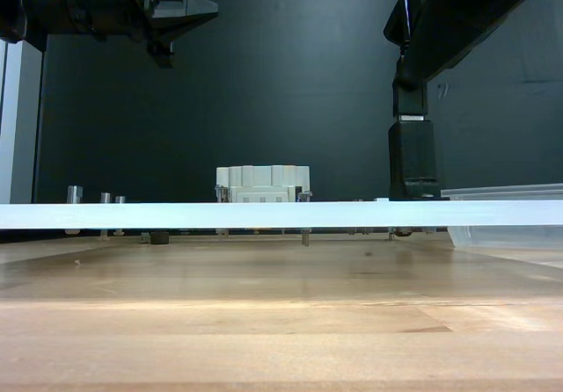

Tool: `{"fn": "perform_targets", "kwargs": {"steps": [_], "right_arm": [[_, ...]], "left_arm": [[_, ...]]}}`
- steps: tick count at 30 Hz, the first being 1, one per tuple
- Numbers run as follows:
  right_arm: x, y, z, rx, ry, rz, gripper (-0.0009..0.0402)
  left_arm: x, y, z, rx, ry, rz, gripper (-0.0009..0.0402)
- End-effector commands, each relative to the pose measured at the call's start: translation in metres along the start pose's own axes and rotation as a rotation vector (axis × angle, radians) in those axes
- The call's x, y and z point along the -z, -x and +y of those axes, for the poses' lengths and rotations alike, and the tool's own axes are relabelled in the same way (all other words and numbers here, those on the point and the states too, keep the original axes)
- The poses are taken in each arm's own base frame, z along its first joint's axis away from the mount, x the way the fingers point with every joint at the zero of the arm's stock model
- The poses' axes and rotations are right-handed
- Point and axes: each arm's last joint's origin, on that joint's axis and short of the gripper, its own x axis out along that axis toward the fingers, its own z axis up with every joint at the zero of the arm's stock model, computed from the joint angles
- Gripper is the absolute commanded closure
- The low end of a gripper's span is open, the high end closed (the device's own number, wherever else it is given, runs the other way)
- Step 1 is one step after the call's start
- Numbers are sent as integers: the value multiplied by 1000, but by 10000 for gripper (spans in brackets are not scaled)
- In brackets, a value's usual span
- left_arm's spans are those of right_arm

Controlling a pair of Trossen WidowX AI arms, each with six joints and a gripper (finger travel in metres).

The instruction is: Remove the USB connector from the USB hub and place in the container

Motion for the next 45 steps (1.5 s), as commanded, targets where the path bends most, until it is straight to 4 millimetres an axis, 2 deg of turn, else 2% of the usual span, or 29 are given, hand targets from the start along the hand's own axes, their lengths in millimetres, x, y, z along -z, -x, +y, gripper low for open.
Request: {"fn": "perform_targets", "kwargs": {"steps": [1,8,22,29,32,45], "right_arm": [[2,-2,-1,-6,9,32,393],[1,-1,-1,-9,26,63,393],[-20,-6,2,-11,82,132,393],[-21,-5,2,-14,74,125,393],[-23,1,0,-21,70,113,393],[-25,50,-21,-10,-17,52,393]], "left_arm": [[0,0,0,0,0,0,392],[0,0,0,0,0,0,392],[0,0,0,0,0,-1,392],[0,0,0,0,0,-1,392],[0,0,0,0,0,0,392],[0,0,0,0,0,0,392]]}}
